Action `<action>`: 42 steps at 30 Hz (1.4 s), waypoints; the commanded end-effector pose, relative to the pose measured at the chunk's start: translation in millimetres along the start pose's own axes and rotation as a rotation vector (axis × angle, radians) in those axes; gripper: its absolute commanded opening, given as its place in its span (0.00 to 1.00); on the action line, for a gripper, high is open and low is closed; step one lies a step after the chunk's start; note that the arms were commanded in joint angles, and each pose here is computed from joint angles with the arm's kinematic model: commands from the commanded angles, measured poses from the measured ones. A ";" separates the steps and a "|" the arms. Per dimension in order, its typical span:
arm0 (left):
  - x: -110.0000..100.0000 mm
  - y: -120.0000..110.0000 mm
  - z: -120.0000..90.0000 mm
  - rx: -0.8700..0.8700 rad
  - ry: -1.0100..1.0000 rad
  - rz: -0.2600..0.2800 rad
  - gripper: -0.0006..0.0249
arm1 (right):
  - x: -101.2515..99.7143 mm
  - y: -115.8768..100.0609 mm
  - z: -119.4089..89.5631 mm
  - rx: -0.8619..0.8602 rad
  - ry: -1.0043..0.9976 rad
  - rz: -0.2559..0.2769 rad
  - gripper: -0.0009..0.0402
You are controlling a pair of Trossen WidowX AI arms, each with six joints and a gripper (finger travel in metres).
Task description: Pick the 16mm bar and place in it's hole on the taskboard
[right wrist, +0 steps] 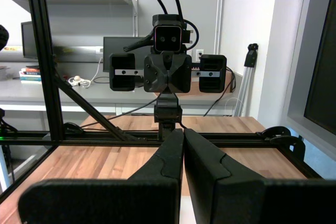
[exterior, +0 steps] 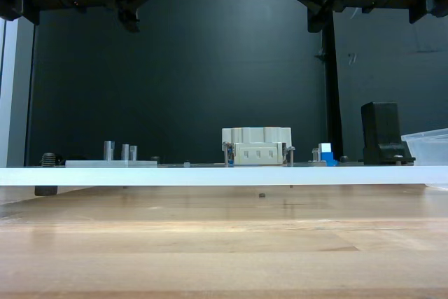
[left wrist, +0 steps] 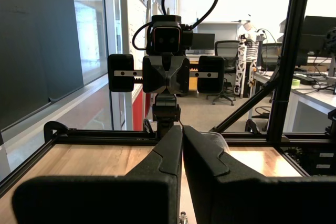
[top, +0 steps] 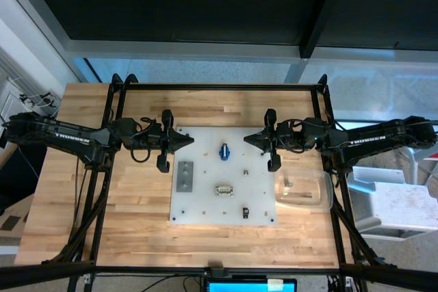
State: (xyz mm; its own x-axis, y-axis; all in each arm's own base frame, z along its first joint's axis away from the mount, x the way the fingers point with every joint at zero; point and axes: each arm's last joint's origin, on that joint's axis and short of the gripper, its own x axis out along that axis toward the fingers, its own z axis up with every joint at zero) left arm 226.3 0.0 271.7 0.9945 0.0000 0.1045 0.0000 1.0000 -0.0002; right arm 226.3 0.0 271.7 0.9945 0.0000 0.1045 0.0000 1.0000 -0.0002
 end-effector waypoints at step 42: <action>-0.1 0.1 -0.5 0.000 0.003 0.000 0.02 | -25.0 11.2 42.7 0.194 1.029 -0.082 0.02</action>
State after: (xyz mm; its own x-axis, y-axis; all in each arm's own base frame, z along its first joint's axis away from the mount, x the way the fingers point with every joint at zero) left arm 226.3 0.0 271.4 0.9948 0.0000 0.1019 0.0000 1.0000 -0.0002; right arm 199.5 10.6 310.6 0.6248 0.0230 -0.7805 0.1352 0.9813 0.1371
